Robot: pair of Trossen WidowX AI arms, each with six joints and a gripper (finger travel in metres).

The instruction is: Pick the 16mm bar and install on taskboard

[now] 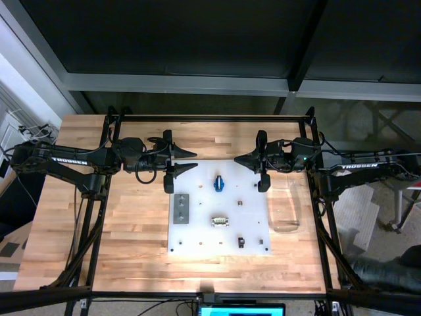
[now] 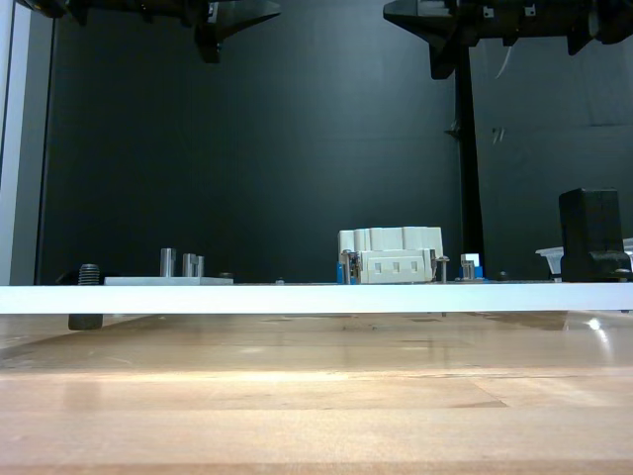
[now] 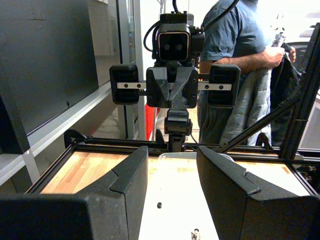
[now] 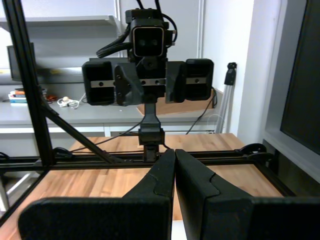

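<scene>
1. Jaws: left gripper (image 1: 195, 161) spread wide, right gripper (image 1: 235, 160) pressed together, both empty.
2. Nearer, pegs (image 2: 168, 262) stand in grey block (image 1: 179, 209); which is the 16mm bar, cannot tell.
3. Beyond, both hover above taskboard (image 1: 197, 245); pick seems unstarted, next: locate, descend.

Tabletop (image 1: 131, 263): light wooden butcher-block planks. A white rectangular plastic task board (image 1: 197, 243) lay at its centre, raised slightly on a short black foot (image 2: 87, 322) in the low view. A clear plastic container (image 1: 285, 230) sat just beside the board's right edge. A black metal frame (image 1: 210, 117) stood around the tabletop's edges.
</scene>
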